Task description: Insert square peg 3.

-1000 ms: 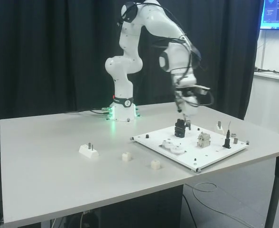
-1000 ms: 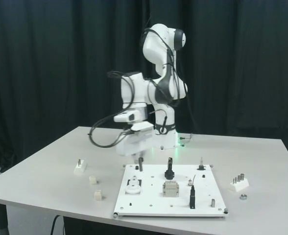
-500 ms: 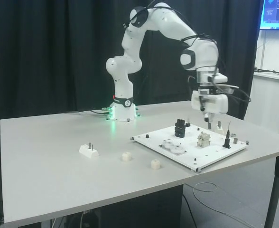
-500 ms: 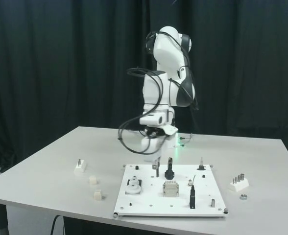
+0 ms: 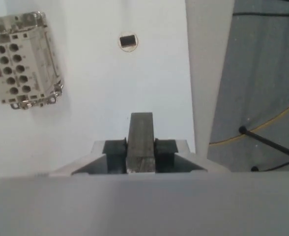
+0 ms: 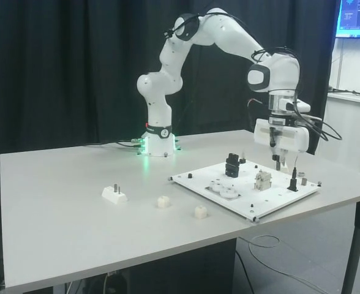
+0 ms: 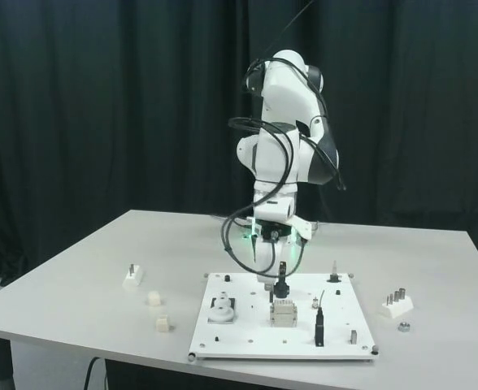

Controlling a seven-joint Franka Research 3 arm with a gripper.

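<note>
Pin connector (image 5: 24,59): lies on the white board (image 5: 100,88), off to one side of the peg's line; its face shows rows of round sockets.
Square hole (image 5: 128,41): a small black rectangular socket in a round seat on the board, ahead of the peg tip and nearly on its line, apart from it.
Square peg (image 5: 140,140): grey, clamped between both fingers, long axis pointing down at the board.
End effector (image 6: 278,158): closed on the peg, hovering above the board's far side, clear of its surface.
Coming move (judgement): shift along the peg's line to the hole, square the faces, then descend.
Tabletop (image 6: 57,208): grey, carries the board.
Writing: no brand, label or lettering readable anywhere.
</note>
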